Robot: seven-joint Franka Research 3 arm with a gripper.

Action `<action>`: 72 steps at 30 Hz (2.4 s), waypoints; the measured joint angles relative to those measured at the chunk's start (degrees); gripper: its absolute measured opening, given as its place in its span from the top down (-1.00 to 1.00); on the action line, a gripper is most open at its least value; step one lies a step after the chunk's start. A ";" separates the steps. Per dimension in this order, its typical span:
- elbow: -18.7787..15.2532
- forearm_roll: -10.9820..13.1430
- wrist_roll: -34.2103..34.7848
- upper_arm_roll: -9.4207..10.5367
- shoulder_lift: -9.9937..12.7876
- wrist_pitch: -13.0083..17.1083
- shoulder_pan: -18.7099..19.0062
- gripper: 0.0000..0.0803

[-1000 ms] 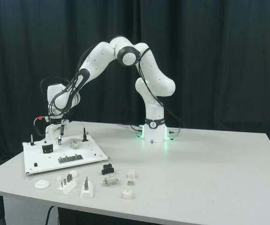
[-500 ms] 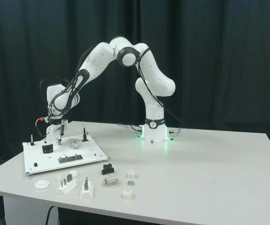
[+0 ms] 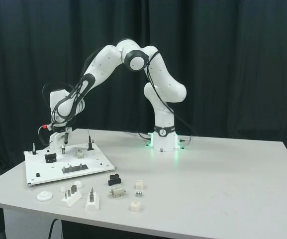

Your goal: Insert BNC.

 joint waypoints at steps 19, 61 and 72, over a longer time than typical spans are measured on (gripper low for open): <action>0.02 0.08 3.99 -0.05 0.01 -0.07 -0.01 0.69; -0.11 0.08 31.74 -0.28 0.01 -0.15 -0.05 0.69; -0.21 0.03 38.41 -0.39 0.01 -0.15 0.07 0.69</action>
